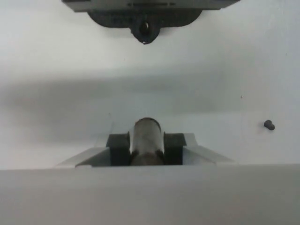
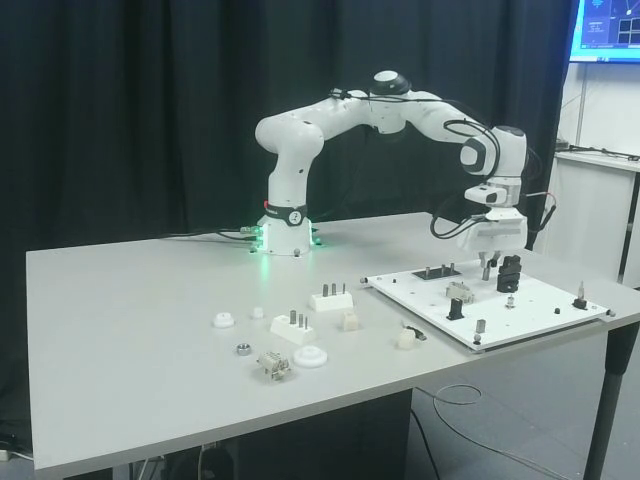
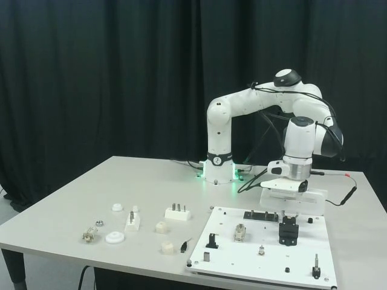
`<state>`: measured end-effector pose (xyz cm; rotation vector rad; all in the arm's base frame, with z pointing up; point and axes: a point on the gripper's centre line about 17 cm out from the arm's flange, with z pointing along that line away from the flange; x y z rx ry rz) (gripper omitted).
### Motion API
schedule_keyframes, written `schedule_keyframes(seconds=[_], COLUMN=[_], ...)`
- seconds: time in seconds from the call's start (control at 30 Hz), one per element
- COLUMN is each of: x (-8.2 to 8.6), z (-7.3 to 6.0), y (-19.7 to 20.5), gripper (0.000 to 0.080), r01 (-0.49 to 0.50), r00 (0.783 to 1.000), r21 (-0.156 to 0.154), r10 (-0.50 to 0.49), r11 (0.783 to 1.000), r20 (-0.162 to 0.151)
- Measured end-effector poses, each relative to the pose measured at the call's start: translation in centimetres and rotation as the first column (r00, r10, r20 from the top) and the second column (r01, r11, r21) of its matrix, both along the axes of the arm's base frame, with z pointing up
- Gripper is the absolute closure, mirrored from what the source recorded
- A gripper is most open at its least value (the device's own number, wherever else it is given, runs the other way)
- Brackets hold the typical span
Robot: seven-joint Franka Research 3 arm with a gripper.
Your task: Insert round peg 4.
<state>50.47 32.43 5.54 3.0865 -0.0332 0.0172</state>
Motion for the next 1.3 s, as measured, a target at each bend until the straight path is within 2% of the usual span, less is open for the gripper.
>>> schedule_keyframes(seconds=[0.13,0.73,0.93,0.97,1.23,1.27,1.3], x=[0.0,0.0,0.1,0.2,0.4,0.5,0.5], z=[-0.3,-0.3,-0.1,-0.1,0.5,0.6,0.7], y=[0.0,0.0,-0.4,-0.5,-1.1,-1.2,-1.3], gripper=[0.0654,0.0654,0.0654,0.0396,0.0396,0.0039,0.0039], r01=[0.0,-0.001,-0.005,-0.006,-0.003,0.0,0.0], r00=[1.0,1.0,1.0,1.0,1.0,1.0,1.0], r21=[-0.003,-0.006,-0.019,-0.022,-0.044,-0.046,-0.048], r10=[0.0,0.002,0.006,0.006,0.004,0.001,0.001], r11=[1.0,1.0,1.0,1.0,0.999,0.999,0.999], r20=[0.004,0.014,0.017,0.018,0.025,0.026,0.027])
